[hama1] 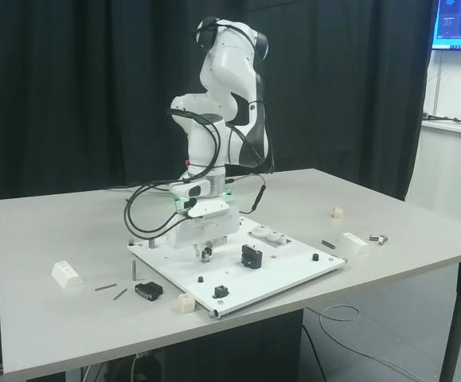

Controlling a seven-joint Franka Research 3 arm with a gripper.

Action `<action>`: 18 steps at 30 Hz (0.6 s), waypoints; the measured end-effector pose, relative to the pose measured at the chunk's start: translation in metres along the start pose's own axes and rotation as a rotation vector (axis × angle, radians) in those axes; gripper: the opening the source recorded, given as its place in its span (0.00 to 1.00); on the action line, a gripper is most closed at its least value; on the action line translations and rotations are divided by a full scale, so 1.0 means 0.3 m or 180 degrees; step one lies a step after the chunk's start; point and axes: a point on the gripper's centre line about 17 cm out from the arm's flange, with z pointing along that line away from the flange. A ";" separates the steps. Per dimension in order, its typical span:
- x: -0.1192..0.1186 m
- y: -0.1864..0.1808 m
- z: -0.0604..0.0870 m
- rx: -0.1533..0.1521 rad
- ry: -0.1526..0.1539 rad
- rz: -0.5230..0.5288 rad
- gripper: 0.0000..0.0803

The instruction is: Remove BNC.

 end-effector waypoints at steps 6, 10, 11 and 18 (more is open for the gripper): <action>0.000 0.002 0.000 -0.0005 0.0002 -0.0297 0.15; 0.000 0.003 0.000 -0.0008 0.0003 -0.0545 0.15; 0.000 0.004 0.000 -0.0009 0.0004 -0.0596 0.15; 0.000 0.006 -0.001 -0.0012 0.0005 -0.0916 0.15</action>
